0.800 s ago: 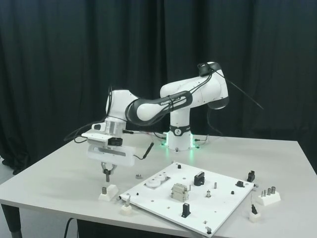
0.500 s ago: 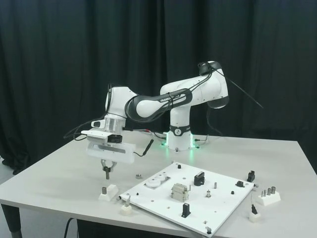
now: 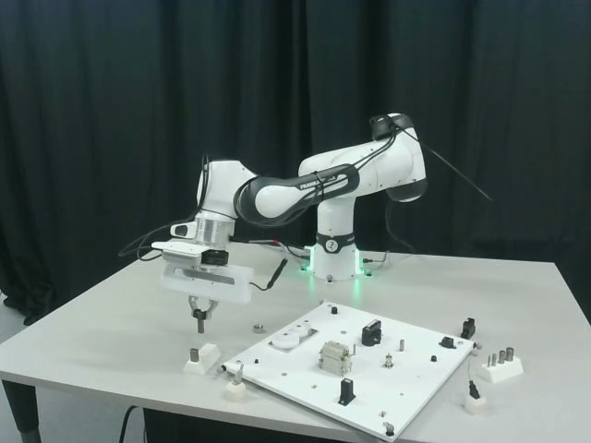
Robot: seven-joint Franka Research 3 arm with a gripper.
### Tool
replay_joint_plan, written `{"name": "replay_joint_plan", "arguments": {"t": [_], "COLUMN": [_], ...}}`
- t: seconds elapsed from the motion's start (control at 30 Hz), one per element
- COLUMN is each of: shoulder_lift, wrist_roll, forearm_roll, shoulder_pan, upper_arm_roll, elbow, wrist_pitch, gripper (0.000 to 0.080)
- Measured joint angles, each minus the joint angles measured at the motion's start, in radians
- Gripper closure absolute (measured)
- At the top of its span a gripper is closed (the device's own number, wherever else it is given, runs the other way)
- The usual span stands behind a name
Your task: Insert square peg 3.
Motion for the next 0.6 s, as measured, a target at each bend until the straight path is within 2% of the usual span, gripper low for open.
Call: {"name": "replay_joint_plan", "arguments": {"t": [0.6], "shoulder_lift": [0.01], "wrist_roll": [-0.001], "forearm_roll": [-0.001], "shoulder_pan": [0.011], "upper_arm_roll": [-0.002], "elbow": [0.003], "wrist_pitch": [-0.001], "gripper": [0.0688]}}
